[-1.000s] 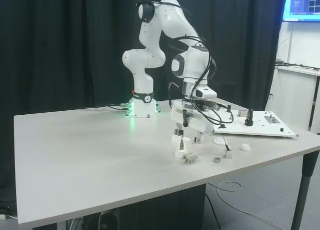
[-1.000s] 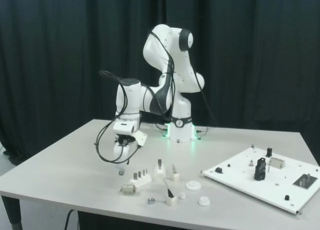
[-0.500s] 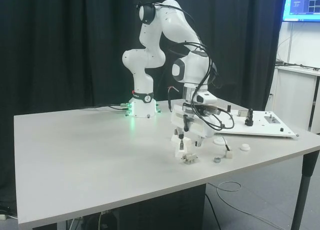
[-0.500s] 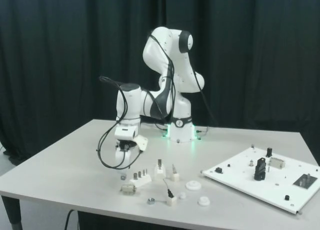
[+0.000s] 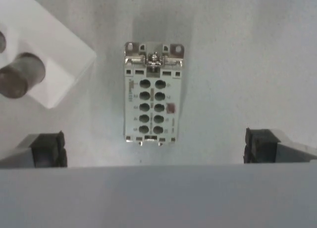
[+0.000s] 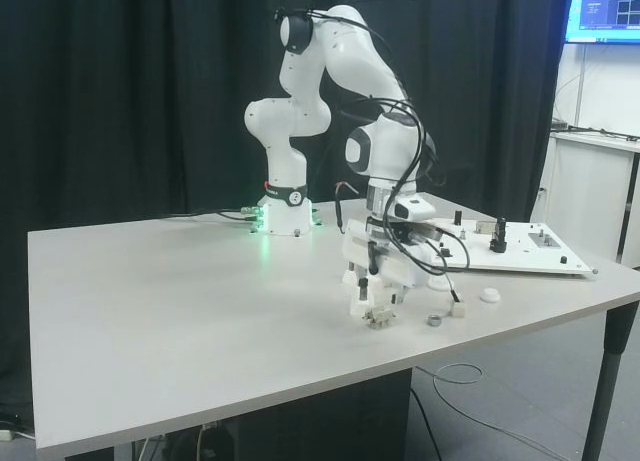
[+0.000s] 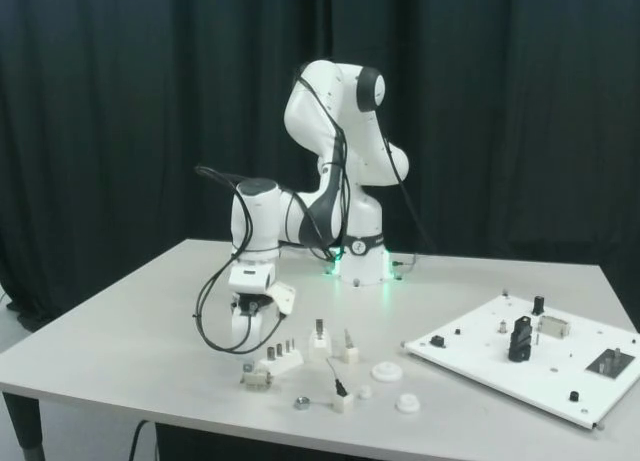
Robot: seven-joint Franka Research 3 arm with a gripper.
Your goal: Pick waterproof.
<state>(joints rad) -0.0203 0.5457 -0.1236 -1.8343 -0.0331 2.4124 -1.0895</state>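
The waterproof connector [image 5: 152, 106] is a small white and grey rectangular block with two rows of round holes, lying flat on the grey table. In the wrist view it sits between my two black fingertips [image 5: 48, 149], which stand wide apart on either side of one end. My gripper [image 5: 153, 147] is open and holds nothing. From the room views my gripper [image 6: 383, 299] [image 7: 250, 343] hangs just above the connector [image 6: 378, 319] [image 7: 257, 379], near the table's front edge.
A white block with upright grey pegs [image 5: 47, 65] [image 7: 281, 359] stands close beside the connector. Further along lie a small ring [image 7: 301, 403], a white piece with a black cable [image 7: 342, 399], two white discs [image 7: 407, 403] and a white board with parts [image 7: 530, 356].
The arm has swung toward the table's front edge and come down, bringing the gripper from beside the peg block to right over the connector. Nothing on the table has moved.
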